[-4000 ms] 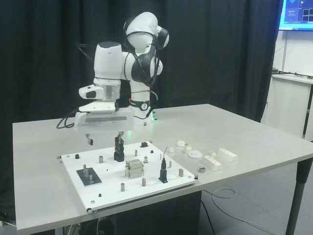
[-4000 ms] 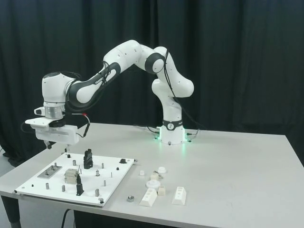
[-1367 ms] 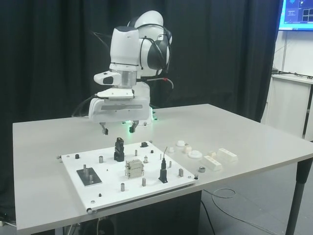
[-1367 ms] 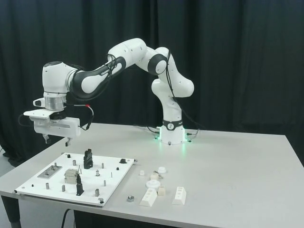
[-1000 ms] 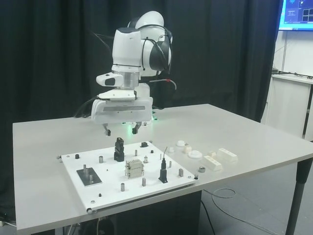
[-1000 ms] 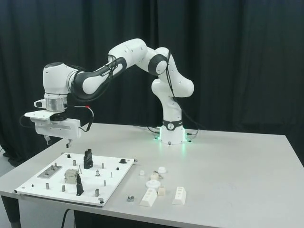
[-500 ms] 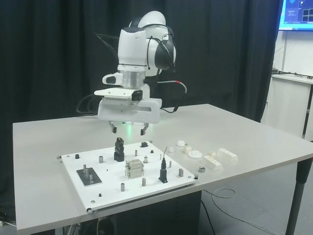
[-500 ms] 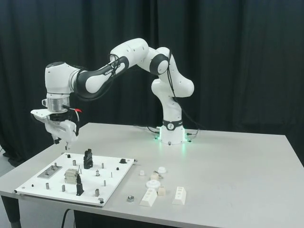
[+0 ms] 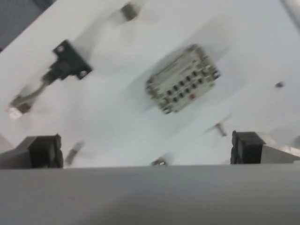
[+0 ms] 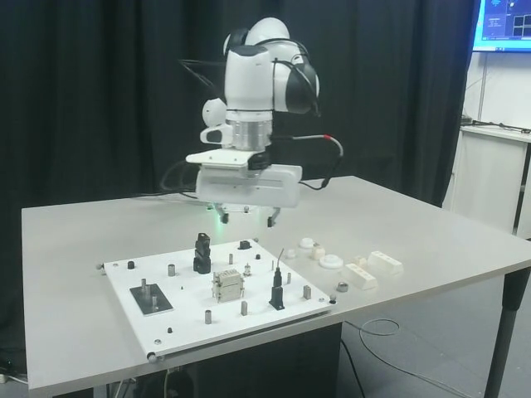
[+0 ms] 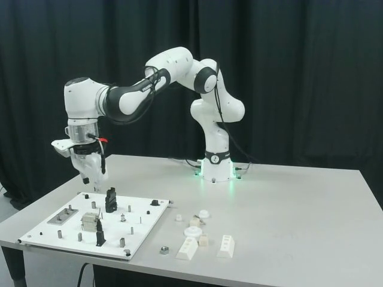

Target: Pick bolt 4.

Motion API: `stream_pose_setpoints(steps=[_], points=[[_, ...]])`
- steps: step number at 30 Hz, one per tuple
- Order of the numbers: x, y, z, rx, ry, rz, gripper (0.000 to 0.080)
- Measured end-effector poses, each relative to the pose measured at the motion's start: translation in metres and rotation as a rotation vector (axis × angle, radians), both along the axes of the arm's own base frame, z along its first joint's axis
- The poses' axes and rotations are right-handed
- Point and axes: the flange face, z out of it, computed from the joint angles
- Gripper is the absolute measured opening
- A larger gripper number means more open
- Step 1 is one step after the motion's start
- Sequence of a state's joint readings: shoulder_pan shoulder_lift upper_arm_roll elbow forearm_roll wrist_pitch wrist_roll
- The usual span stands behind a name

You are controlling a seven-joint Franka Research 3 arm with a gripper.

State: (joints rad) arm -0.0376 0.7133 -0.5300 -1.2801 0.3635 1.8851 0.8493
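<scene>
Above the white board, the pincer is hovering with its fingers spread wide and holding nothing, probably crossing over to line up on a bolt. Which stud is bolt 4 is unclear; small grey metal pegs are standing upright around the ribbed multi-pin connector, beside black plastic blocks. Loose white parts are lying on the grey tabletop beside the board.

**Grey table and its load**

The grey table carries a white board near its front edge — beside it lie several white blocks, white round pieces and a small ring-shaped part. The arm's base is bolted further back.
</scene>
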Motion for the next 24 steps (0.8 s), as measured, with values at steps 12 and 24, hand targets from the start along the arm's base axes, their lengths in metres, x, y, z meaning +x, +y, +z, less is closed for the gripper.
stream_pose_setpoints(steps=[12,24], points=[[0.019,0.049,-0.008,0.016,0.000,-0.059,0.0800],[0.037,0.090,-0.023,0.014,-0.010,-0.216,0.0800]])
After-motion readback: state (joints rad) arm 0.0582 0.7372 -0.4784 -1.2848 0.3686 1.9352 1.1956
